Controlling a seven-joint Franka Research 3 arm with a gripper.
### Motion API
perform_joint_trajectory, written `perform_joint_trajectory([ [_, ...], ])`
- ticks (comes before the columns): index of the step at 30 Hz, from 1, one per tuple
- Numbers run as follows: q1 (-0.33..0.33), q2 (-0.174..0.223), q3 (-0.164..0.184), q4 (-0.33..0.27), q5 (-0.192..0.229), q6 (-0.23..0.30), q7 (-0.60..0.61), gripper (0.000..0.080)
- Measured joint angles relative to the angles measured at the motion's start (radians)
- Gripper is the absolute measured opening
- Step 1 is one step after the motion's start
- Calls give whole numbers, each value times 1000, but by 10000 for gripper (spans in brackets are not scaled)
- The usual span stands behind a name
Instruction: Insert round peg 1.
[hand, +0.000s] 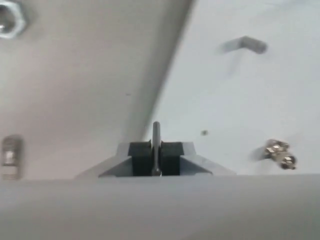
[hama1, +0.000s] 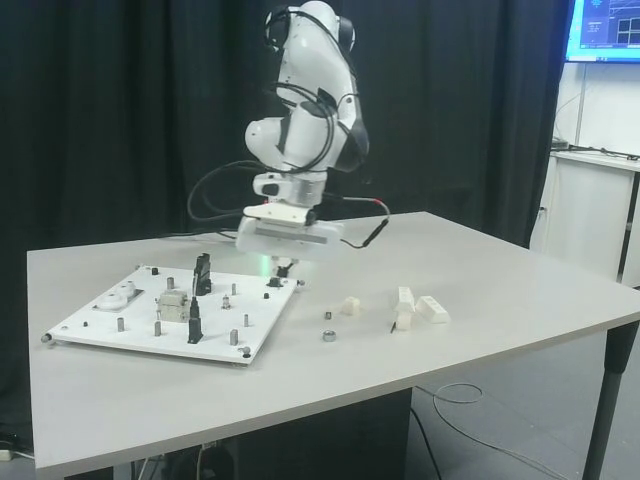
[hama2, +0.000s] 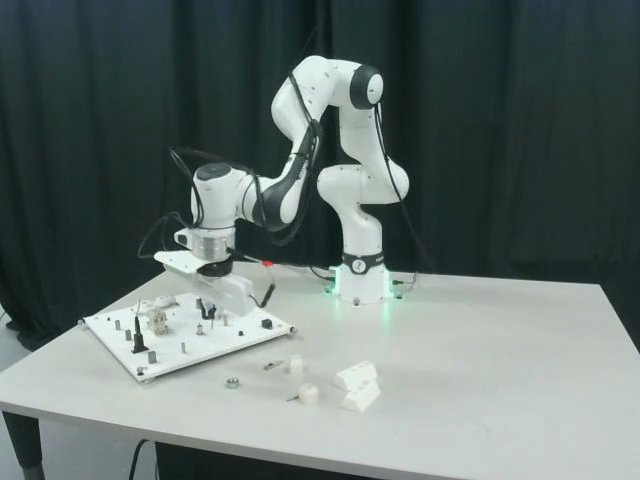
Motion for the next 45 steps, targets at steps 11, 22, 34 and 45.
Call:
perform_joint_trajectory([
  [11,-43,-3,-27,-79,31,126,-10,34],
  [22,-57,-4,-29,-150,117,243,-73,34],
  [34,-57,-4,-35,-193,165,297,-108,34],
  [45,-57,0,-35,-217,209,319,-146,34],
])
